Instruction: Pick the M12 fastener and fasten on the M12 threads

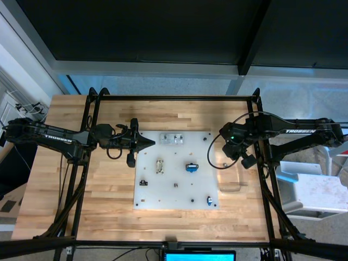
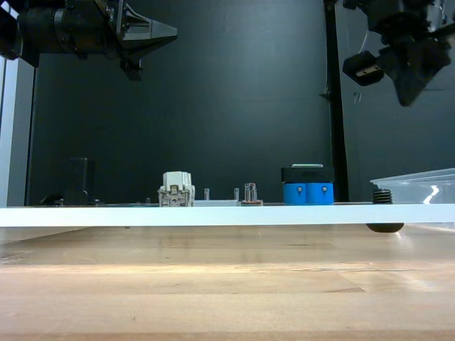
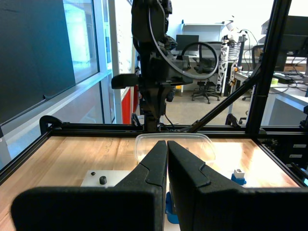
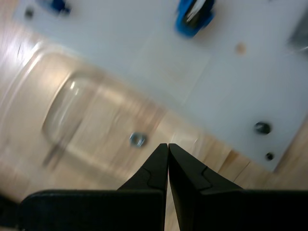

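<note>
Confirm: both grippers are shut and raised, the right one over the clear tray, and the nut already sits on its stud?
Wrong on the nut: it lies loose in the clear tray, as the right wrist view shows; the stud has bare ribs. The left gripper, above the board's left edge, and the right gripper, over the tray, are shut and raised.

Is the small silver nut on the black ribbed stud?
No, the nut lies in the clear tray below the right tool; the left tool hangs at the board's left.
</note>
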Available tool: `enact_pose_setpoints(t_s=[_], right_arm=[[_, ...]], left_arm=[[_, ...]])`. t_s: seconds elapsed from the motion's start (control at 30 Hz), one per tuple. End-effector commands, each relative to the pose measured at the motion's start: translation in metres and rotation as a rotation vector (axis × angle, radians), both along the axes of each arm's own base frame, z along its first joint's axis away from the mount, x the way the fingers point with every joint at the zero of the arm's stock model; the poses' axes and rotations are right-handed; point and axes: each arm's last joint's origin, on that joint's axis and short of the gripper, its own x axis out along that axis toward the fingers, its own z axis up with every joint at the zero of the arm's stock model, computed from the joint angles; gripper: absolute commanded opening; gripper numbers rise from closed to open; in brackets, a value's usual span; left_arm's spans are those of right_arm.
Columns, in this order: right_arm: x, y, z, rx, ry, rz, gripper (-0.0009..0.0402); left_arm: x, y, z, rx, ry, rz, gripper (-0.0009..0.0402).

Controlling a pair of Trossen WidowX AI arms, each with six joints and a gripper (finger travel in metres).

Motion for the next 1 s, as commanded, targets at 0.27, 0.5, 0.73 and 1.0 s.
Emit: enact_pose_setpoints(t_s=[0.27,0.5,0.73,1.0], right_arm=[[0.001,0.003,-0.012,-0.11,0.159,0.094,0.0],[0.006,0.015,-0.021,-0.168,0.212,0.15,0.0009],[0.009,0.02,-0.033,-0.162,0.194,0.136,0.0076],[0.013,0.025,-0.054,-0.164,0.206,0.141,0.0155]], left_arm=[[0.0,0.0,0.0,0.0,0.0,0.0,0.0],[0.0,0.0,0.0,0.0,0.0,0.0,0.0],[0.0,0.0,0.0,0.0,0.0,0.0,0.0],[0.0,0.0,0.0,0.0,0.0,0.0,0.0]])
